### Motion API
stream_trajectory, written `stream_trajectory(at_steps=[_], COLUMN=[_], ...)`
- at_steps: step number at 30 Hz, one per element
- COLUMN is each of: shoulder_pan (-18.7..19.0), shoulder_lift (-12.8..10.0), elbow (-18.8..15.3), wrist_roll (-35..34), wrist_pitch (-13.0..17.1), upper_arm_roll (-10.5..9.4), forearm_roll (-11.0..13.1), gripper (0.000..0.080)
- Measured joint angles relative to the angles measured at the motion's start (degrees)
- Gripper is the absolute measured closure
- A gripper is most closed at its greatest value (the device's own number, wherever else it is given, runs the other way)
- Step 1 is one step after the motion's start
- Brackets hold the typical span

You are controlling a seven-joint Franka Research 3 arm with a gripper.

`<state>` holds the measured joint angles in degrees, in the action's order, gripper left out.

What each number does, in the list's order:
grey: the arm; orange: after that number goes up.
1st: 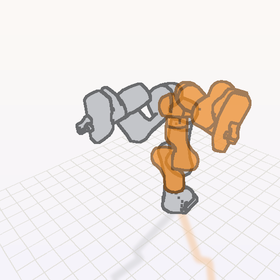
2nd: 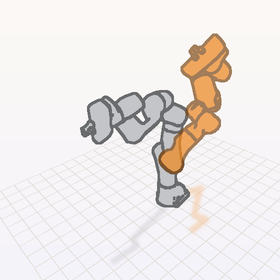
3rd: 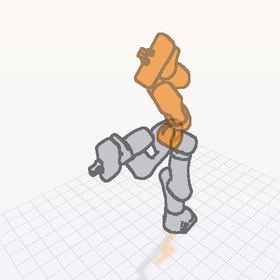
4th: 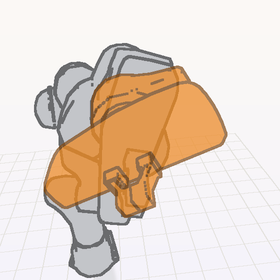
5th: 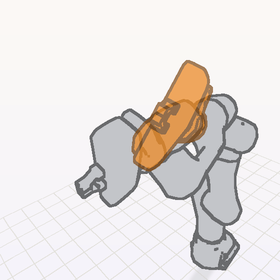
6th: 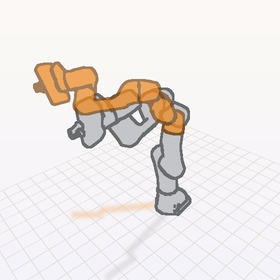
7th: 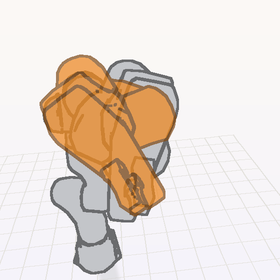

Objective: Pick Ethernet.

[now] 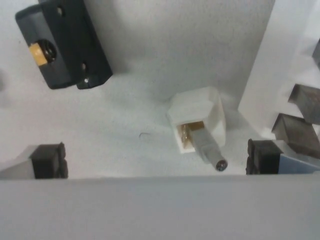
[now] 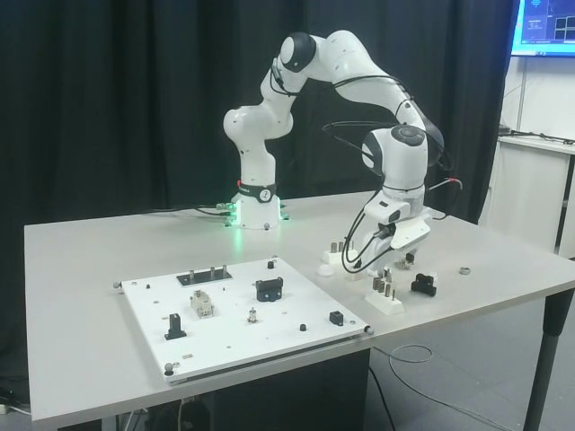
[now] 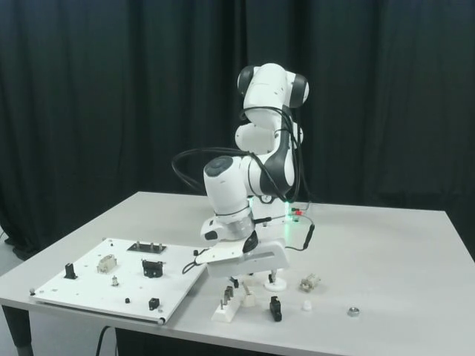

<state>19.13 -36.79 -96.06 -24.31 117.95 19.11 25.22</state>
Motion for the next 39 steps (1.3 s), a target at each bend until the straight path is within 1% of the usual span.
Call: stream_trajectory(at_steps=[22,39], shoulder_pan=[0.0,0.0], shoulder_lift=[-0.5,-1.4], elbow=[0.0,0.0], wrist_roll=[0.0,0.0], wrist_pitch=[0.9,1.7], upper_arm_roll=[-0.47,-0.69], forearm_roll=[0.0,0.0], gripper=[0.0003,0.0003])
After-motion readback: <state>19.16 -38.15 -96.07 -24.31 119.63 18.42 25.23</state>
